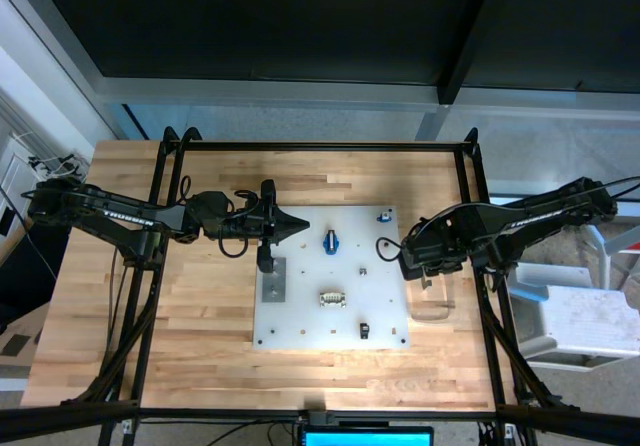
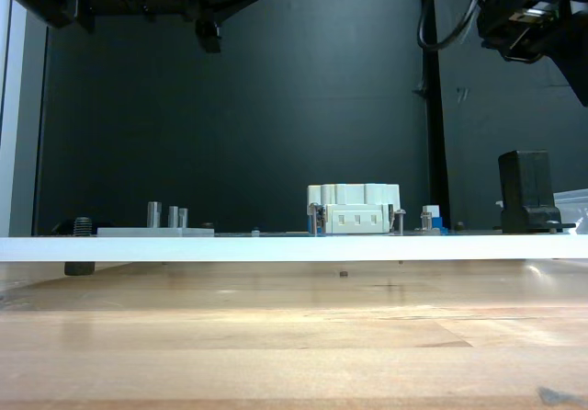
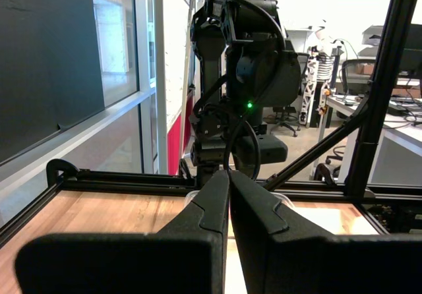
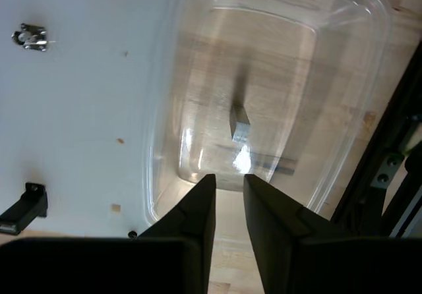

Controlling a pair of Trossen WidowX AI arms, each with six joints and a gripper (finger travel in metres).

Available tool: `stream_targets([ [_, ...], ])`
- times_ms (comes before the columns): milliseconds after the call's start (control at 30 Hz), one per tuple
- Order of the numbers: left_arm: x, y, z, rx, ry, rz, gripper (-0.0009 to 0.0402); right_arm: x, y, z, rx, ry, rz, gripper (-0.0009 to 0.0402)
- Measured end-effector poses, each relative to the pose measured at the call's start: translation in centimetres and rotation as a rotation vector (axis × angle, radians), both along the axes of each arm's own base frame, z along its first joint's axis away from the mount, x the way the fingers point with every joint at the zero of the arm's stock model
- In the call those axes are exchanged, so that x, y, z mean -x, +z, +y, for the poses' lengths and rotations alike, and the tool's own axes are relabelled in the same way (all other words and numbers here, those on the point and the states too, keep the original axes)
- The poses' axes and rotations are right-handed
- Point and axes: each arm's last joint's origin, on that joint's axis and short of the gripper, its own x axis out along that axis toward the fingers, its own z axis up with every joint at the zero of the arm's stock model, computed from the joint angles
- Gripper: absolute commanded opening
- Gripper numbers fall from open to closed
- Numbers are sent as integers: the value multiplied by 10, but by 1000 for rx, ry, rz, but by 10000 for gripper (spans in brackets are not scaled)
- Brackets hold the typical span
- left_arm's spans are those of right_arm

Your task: Pick the 16mm bar and place in it's hole on the taskboard

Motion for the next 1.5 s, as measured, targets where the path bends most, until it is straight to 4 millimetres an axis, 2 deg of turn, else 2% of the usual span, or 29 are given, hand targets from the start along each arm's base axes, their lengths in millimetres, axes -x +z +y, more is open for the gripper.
stream_targets([
  [300, 0, 0, 0, 0, 0, 0, 0, 4, -16, 0, -4, -87, 28, 139],
  [467, 0, 0, 0, 0, 0, 0, 0, 6, -26, 1, -38, -137, 58, 154],
  [933, 0, 0, 0, 0, 0, 0, 0, 8, -69, 2, -88, -165, 42, 149],
  [1500, 0, 0, 0, 0, 0, 0, 0, 7, -95, 0, -74, -172, 41, 149],
])
